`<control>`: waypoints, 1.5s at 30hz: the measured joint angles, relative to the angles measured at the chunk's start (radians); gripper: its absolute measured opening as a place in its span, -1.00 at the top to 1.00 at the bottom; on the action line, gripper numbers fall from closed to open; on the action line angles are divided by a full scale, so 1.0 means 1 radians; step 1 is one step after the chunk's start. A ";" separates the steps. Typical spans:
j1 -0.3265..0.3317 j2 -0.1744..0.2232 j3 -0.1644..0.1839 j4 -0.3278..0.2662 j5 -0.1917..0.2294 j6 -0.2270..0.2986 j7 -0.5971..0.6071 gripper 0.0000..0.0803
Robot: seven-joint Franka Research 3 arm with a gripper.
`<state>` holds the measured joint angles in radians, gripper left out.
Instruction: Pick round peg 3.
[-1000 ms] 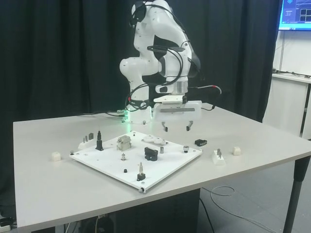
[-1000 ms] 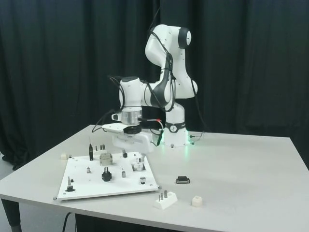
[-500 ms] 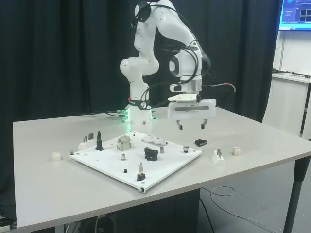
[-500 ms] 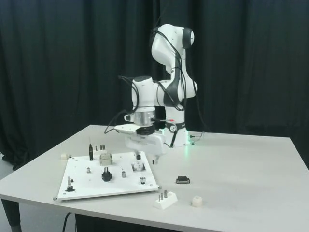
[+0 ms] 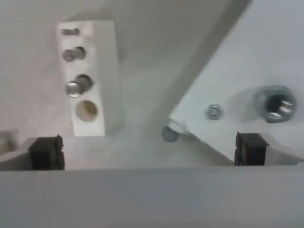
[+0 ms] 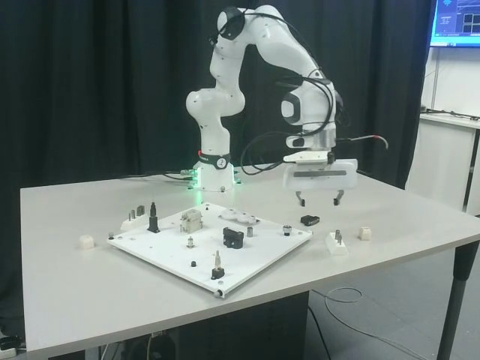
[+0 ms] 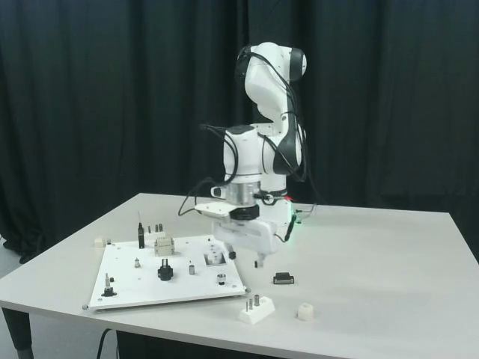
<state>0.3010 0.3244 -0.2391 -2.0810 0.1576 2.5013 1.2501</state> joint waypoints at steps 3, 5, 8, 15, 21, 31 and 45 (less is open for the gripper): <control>0.008 0.029 0.006 0.026 0.000 0.000 0.018 -0.99; 0.012 0.047 0.009 0.041 0.000 0.000 0.030 -0.99; 0.019 0.073 0.012 0.062 0.000 0.000 0.045 -0.99; 0.035 0.121 0.012 0.099 0.000 0.000 0.062 -0.99; 0.042 0.153 0.014 0.124 0.000 0.000 0.068 -0.99; 0.046 0.199 0.014 0.163 0.000 0.000 0.075 -0.99; 0.046 0.253 0.016 0.211 0.000 0.000 0.092 -0.99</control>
